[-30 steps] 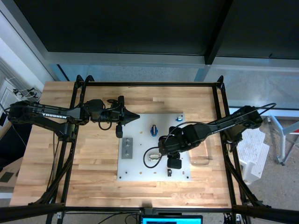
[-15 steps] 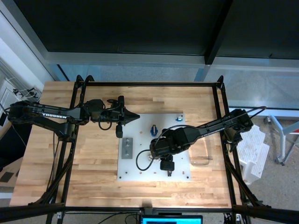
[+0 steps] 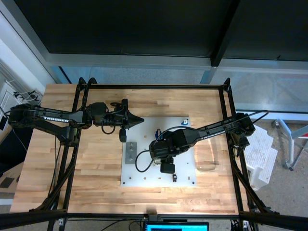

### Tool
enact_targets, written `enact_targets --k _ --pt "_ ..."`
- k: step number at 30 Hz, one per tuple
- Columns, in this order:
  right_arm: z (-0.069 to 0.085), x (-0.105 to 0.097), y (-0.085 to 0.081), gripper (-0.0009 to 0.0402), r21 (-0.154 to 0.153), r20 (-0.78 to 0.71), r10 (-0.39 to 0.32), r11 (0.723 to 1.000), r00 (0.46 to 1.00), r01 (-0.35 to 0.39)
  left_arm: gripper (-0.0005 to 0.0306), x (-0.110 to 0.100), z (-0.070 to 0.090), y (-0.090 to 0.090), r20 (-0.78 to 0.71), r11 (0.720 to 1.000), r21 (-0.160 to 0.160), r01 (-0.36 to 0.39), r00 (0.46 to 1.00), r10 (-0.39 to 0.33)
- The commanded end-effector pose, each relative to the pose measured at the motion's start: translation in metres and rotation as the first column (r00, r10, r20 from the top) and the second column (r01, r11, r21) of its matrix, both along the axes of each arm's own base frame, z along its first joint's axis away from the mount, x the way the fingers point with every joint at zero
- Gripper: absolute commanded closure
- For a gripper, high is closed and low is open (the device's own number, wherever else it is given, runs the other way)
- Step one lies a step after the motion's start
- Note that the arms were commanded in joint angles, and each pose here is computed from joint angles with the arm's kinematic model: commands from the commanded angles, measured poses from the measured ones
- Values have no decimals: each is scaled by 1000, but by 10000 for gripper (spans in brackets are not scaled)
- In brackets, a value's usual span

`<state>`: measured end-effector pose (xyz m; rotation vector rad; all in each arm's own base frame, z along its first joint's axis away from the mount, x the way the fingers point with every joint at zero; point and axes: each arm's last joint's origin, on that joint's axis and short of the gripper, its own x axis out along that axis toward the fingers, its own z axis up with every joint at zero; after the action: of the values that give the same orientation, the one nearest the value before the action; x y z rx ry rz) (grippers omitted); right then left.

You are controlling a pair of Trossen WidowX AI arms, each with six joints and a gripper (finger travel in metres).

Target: Pick the HAN10E connector and install on the hub

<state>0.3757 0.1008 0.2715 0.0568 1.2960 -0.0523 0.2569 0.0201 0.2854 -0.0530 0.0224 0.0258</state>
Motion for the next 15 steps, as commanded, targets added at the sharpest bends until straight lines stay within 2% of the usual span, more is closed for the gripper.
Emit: enact_targets --k 1,15 --pt "-5 3 -2 364 -3 -10 -5 1000 1000 5 300 0 0 0 0 1000 0 0 1000 0" --pt "-19 13 -8 364 -17 -28 10 1000 1000 -10 300 0 0 0 -1 1000 0 0 1000 0"
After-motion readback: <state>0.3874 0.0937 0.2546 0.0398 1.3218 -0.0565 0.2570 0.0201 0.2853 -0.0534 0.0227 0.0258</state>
